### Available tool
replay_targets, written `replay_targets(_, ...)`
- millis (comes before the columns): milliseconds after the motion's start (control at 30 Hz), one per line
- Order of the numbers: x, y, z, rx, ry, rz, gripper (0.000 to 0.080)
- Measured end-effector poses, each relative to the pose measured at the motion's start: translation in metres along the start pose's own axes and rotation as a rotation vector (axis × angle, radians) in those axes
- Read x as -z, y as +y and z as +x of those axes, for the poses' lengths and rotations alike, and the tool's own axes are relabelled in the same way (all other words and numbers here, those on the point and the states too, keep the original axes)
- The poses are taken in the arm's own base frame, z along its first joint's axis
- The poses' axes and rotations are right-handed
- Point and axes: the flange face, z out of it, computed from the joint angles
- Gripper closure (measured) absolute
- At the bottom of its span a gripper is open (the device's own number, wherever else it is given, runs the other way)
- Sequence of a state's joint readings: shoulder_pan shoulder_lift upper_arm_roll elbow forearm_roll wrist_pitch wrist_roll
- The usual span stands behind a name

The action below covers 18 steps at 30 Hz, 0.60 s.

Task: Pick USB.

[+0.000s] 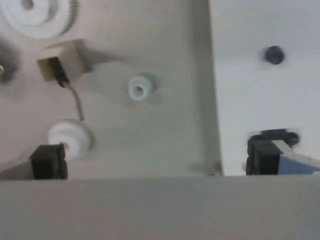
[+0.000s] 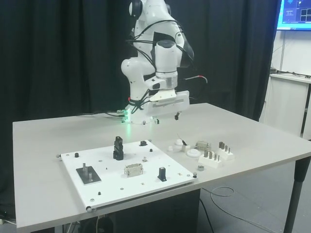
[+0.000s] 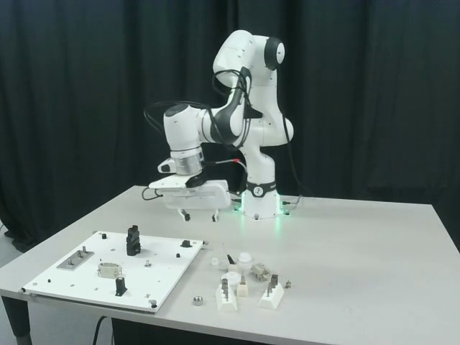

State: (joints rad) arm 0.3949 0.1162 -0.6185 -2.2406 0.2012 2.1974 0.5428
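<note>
Black curtains close off the room behind a grey bench (image 2: 39,145), and at its left lies a white board (image 2: 109,191) carrying a black clamp (image 2: 117,148), a pegged plate (image 2: 88,174) and other small fixtures. Past the board's right edge the white arm (image 2: 160,43) hangs well above the bench with its jaws spread wide and holding nothing; in the wrist view both fingertips (image 1: 48,161) are apart with only bare bench between them. The USB (image 1: 59,72) is on the bench just right of the board: a black plug seated in a small block (image 1: 67,59), its thin cable (image 1: 77,102) trailing toward a white gear (image 1: 70,136). It is off to one side of the jaws, not between them, so a straight descent would likely close on nothing or pinch the gear. Coming down slightly off could knock the block over, and the cable could snag a fingertip or drag the gear along. If the plug sits tight, the block may lift with it. A larger gear (image 1: 37,17) and a white bush (image 1: 139,87) crowd the approach. No true container is present; the nearest are that block, holding the plug, and farther right two white blocks (image 2: 224,154) with upright pins standing in them.
</note>
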Motion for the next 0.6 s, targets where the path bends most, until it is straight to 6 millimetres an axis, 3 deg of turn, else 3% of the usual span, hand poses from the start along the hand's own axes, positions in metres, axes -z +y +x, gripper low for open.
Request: replay_targets(600,-0.024,-0.016,-0.041,-0.067,0.05,0.046,0.0003)
